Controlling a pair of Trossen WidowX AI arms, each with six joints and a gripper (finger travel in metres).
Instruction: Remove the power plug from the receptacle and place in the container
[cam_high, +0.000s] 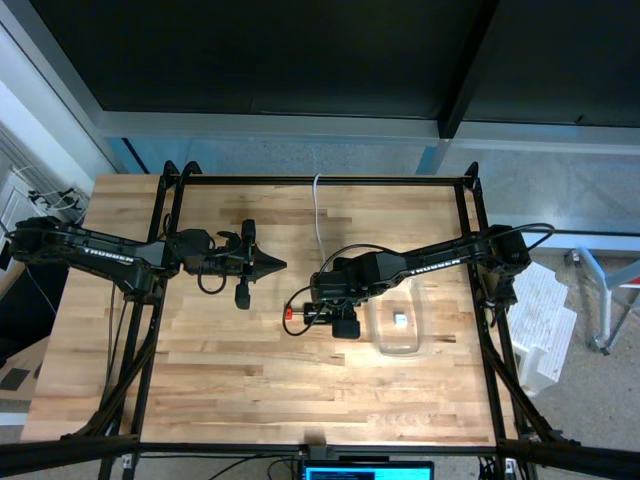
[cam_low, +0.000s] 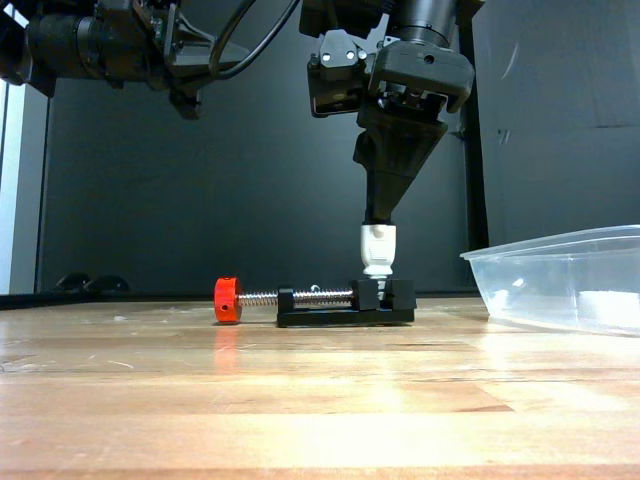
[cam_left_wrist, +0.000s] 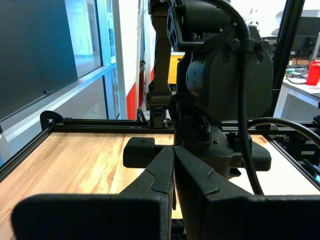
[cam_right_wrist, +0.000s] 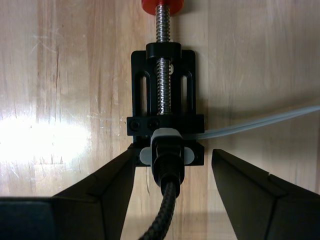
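Centrally, found plug (cam_right_wrist: 167, 162) seated upright in white receptacle (cam_low: 377, 248), that clamped in black vise (cam_right_wrist: 162, 107) with red knob (cam_low: 227, 300) pointing left. Saw right gripper (cam_right_wrist: 173, 155) poised directly above, fingers (cam_right_wrist: 107, 185) spread wide, one on each side of plug. Traced braided wire (cam_right_wrist: 162, 215) up from plug between them. Logged container (cam_high: 400, 348) just right of vise, small white cube (cam_high: 399, 319) inside. Noted left gripper (cam_high: 272, 265) pinched closed, held above table (cam_high: 200, 350), well left of vise.
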